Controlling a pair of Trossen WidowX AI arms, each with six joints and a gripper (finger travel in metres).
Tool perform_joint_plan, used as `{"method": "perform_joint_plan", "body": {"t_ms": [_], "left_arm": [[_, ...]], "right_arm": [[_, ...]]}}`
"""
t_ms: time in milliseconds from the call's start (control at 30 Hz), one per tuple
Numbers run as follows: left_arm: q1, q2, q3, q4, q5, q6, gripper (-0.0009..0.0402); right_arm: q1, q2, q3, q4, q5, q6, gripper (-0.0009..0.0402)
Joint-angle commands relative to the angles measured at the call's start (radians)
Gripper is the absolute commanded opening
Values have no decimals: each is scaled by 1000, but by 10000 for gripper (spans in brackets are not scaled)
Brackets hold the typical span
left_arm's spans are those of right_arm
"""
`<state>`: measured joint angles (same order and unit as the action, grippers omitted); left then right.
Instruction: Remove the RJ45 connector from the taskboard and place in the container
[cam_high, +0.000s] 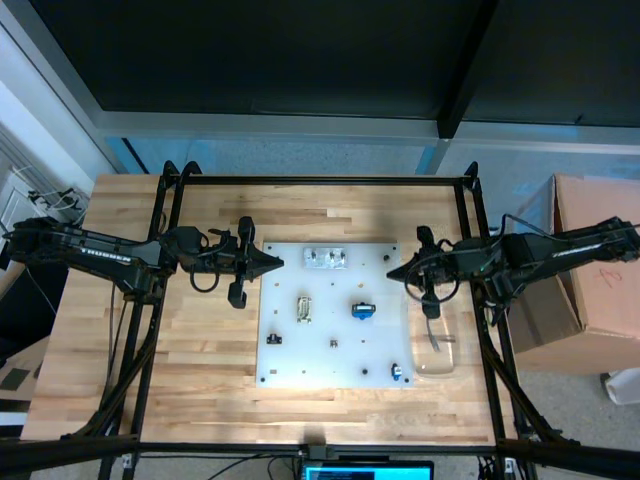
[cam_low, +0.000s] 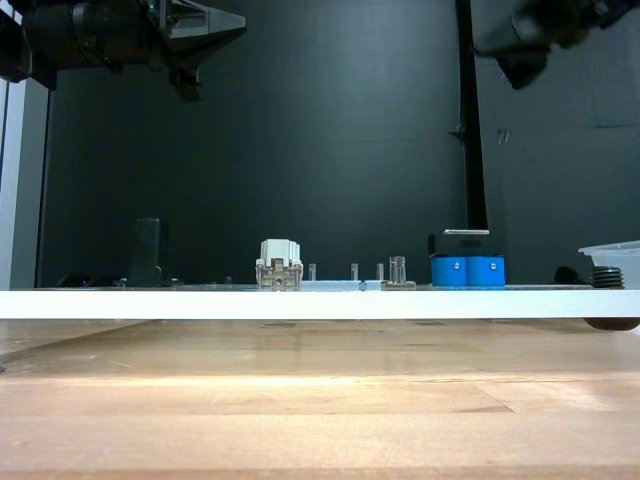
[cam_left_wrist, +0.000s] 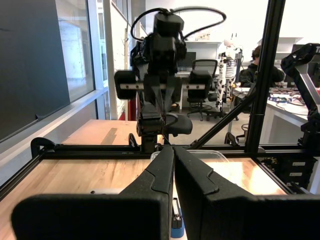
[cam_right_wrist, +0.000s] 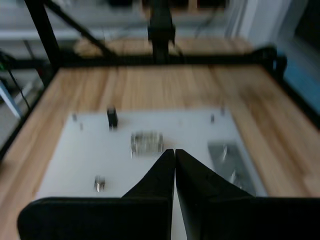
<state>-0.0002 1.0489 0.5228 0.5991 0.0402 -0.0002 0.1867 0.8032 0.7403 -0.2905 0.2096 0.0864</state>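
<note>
- The left hand (cam_high: 272, 263), fingers pressed together on nothing, hovers high over the 10 o'clock edge of the white board (cam_high: 340, 378).
- The right hand (cam_high: 397, 271), likewise closed and empty, hovers over the board's 2 o'clock edge.
- The connector (cam_high: 303, 309), which I take to be the small pale part at 9 o'clock from the board's centre, appears seated upright; neither hand touches it.
- A clear container (cam_high: 452, 345) sits on the wooden surface (cam_high: 200, 380), just beside the board at 4 o'clock.
- The connector looks like light, stiff, smooth plastic. It is probably best pinched across its flat sides, and any latch tab is likely fragile.
</note>
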Motion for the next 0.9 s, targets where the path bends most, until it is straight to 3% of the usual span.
{"method": "perform_joint_plan", "body": {"t_ms": [33,167,367,567,900], "left_arm": [[0,0,0,0,0,0,0],[0,0,0,0,0,0,0],[0,0,0,0,0,0,0],[0,0,0,0,0,0,0],[0,0,0,0,0,0,0]], "right_arm": [[-69,-3,-20,119,-72,-57,-2],[-191,-3,-76,314,-248,-63,0],[-305,-3,-175,516,-347,-45,0],[-311,-3,-247,610,-335,-39,0],[-311,-3,-257,618,-333,-35,0]]}}
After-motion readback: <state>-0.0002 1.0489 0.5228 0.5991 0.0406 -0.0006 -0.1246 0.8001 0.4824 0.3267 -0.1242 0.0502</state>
